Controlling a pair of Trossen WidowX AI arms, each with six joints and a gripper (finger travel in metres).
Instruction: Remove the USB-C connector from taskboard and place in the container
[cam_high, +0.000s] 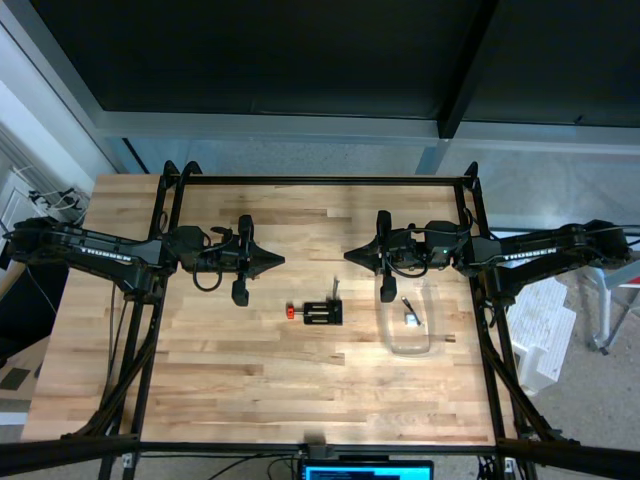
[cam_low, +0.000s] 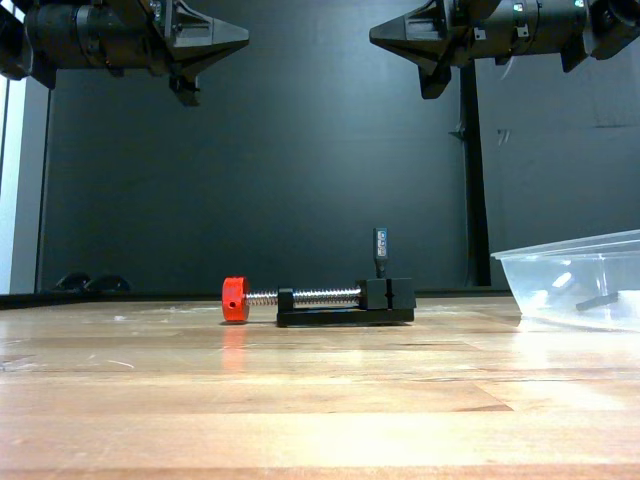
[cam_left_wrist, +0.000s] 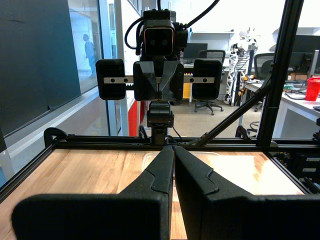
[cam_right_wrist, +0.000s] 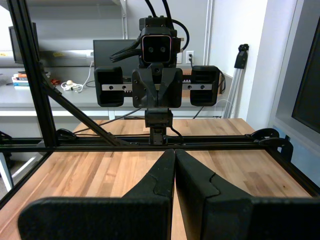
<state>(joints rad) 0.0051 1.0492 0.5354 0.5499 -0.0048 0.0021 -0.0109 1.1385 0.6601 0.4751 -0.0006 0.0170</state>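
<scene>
The left gripper (cam_high: 278, 261) and right gripper (cam_high: 350, 256) hung high over the table, fingers pressed together and empty. The USB-C connector (cam_high: 407, 305) seemingly lay inside the container (cam_high: 425, 338) toward the table's right edge, apart from the taskboard (cam_high: 318, 313). The wise move was parking both arms clear.

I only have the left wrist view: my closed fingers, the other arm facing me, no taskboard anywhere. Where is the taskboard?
Observer: The taskboard lies on the table between the arms, nearer the near edge than both grippers, red knob toward the left arm.
Operator: And the container?
Observer: The container sits right of the taskboard, on the right arm's side, with small pieces inside.
Operator: How high are the grippers?
Observer: In the low view the left gripper and right gripper hang shut, level with each other, far above the taskboard.
</scene>
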